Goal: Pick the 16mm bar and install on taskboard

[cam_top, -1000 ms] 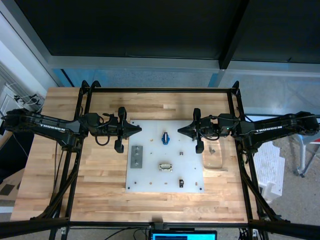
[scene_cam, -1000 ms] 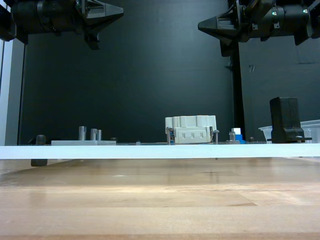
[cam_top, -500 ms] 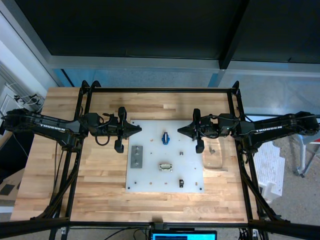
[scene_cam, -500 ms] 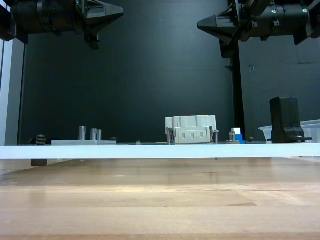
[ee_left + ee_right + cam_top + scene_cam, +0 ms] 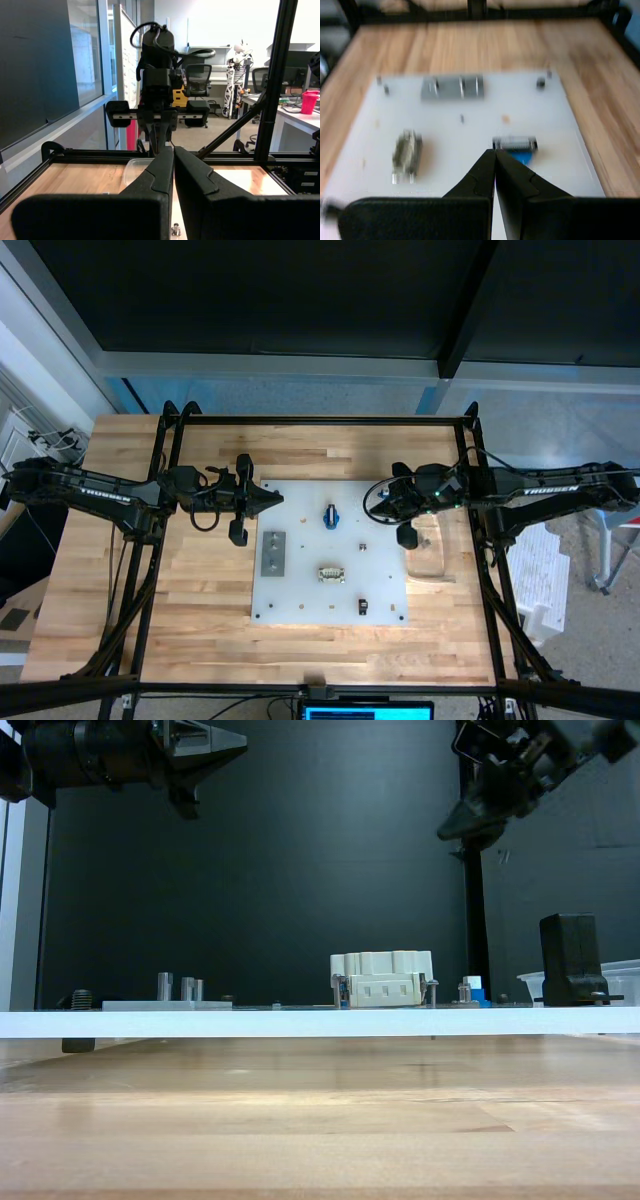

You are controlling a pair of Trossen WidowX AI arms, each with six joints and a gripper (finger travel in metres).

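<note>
Now, the right gripper (image 5: 495, 151) hangs tipped down over the taskboard (image 5: 300, 595), its fingers pressed together on nothing, with the blue knob (image 5: 516, 144) just beyond the tips. The left gripper (image 5: 173, 149) hovers across the board from them, fingers clenched and empty too. The 16mm bar (image 5: 424, 537) looks to lie in the clear tray (image 5: 430, 570), behind the right fingers. Best play: swing back, spread the fingers wide, descend straight astride it.
</note>
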